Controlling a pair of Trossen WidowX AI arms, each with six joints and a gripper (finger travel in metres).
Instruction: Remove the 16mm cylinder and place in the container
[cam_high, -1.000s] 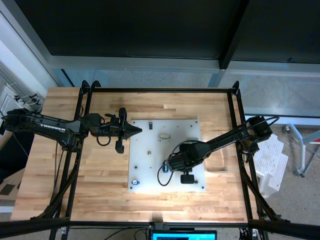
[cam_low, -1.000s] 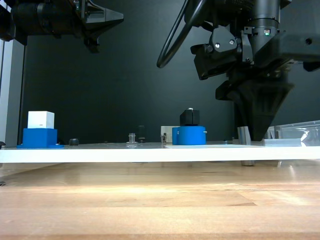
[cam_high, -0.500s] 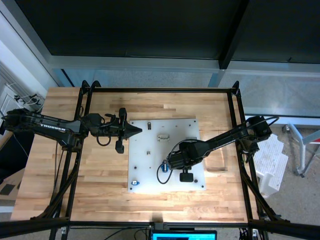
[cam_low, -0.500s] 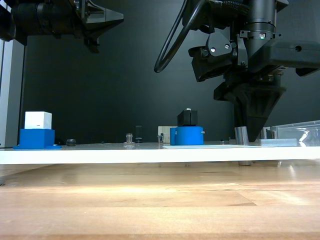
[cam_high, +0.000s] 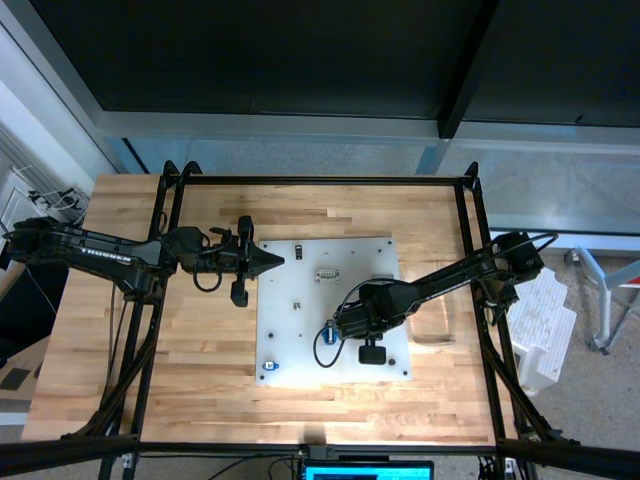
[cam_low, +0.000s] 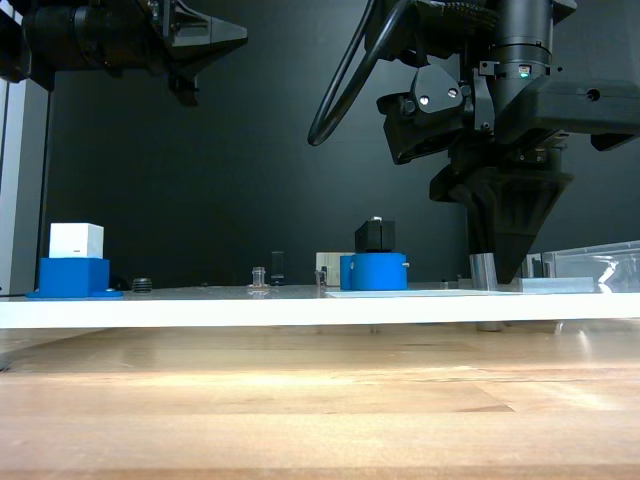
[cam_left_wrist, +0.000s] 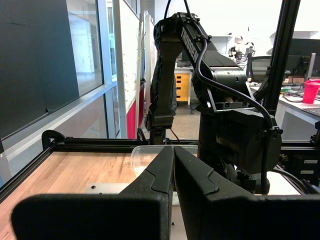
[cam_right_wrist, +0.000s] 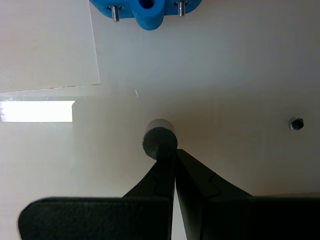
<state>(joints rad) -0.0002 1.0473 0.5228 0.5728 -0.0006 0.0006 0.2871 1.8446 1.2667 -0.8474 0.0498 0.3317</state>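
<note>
Now, at table height, the right gripper (cam_low: 502, 275) points straight down with its two fingers pressed together on nothing. Their tip is just beside the grey peg (cam_low: 484, 270), which stands upright on the white board (cam_low: 200, 306). The clear tray (cam_low: 600, 264) lies further right, apart from the peg, and a blue part (cam_low: 373, 271) stands further back. The left gripper (cam_low: 238, 33) hangs high over the left end. We find nothing moved since half a second ago; a second ago the blue part showed a touch further right.

From above, the left arm (cam_high: 60, 243) lies over the table's left side, its closed tip at the board's left edge — where it was a second ago. White letters (cam_high: 100, 255) on it read TROSSEN. The right arm (cam_high: 450, 275) reaches in from the right and its wrist hides the peg. The tray is a faint outline at the board's right edge.

From the left wrist, that gripper's fingers (cam_left_wrist: 160, 172) meet along their length, holding nothing. The right arm beyond carries white lettering (cam_left_wrist: 192, 42) that we cannot read in full.

From the right wrist, the fingers (cam_right_wrist: 160, 175) close to a point touching the peg's side — the peg shows end-on as a dark disc, with the blue part beyond it.
</note>
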